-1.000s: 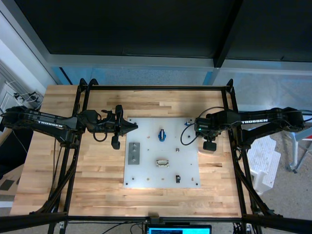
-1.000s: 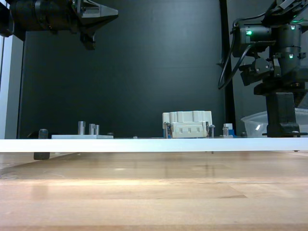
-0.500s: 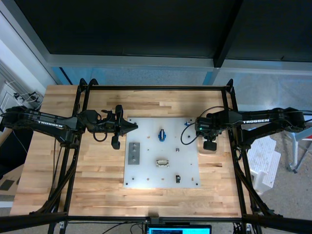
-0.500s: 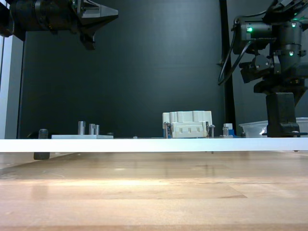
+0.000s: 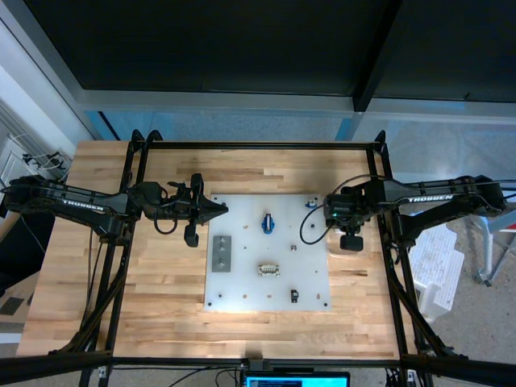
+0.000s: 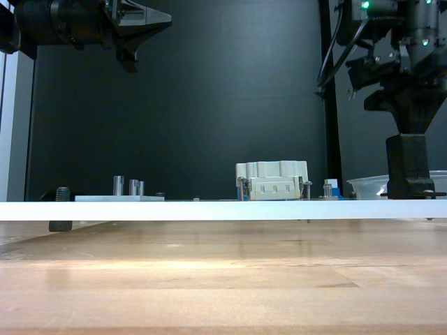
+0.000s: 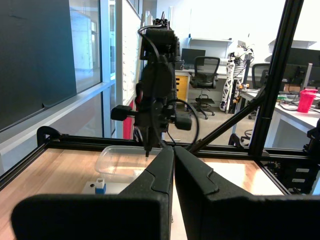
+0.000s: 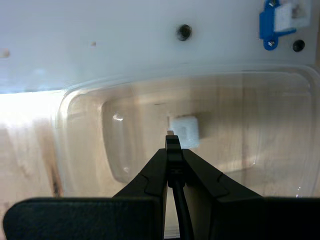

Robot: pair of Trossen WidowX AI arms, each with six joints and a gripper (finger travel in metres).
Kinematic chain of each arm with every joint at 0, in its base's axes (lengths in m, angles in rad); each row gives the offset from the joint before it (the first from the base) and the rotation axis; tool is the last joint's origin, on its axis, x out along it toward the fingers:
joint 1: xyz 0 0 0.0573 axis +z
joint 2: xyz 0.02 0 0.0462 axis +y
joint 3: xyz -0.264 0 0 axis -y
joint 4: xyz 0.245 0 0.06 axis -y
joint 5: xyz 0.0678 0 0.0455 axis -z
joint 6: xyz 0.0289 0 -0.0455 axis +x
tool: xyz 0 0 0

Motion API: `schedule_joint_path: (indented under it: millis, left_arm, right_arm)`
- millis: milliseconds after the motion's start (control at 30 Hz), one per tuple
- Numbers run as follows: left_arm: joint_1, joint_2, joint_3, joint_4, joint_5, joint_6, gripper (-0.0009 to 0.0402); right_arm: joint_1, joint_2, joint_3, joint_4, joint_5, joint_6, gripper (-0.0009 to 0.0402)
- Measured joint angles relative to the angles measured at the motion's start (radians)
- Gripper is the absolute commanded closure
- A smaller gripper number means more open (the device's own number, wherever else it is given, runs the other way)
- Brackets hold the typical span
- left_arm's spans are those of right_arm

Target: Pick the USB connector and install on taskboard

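Over on the right, the right gripper (image 8: 172, 152) hangs above the clear tray (image 8: 85, 150) just beside the taskboard (image 5: 242, 274), its jaws pinching the USB connector (image 8: 172, 142), with the cable (image 8: 181, 210) running back between them. A small white block (image 8: 183, 131) lies in the tray. The left gripper (image 7: 173, 155) hovers high over the board's left edge, jaws pressed together
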Motion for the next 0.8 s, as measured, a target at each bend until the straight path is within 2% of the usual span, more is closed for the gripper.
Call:
schedule_joint_path:
  millis: [200,367,800]
  left_arm:
    - [0.000,0.000,0.000,0.000,0.000,0.000,0.0393]
    - [0.000,0.000,0.000,0.000,0.000,0.000,0.0393]
    - [0.000,0.000,0.000,0.000,0.000,0.000,0.0393]
  right_arm:
    - [0.085,0.000,0.045,-0.030,0.000,0.013,0.0393]
    - [0.158,0.013,0.083,-0.047,0.000,0.058,0.0393]
    - [0.315,0.178,0.253,-0.074,0.008,0.207,0.0393]
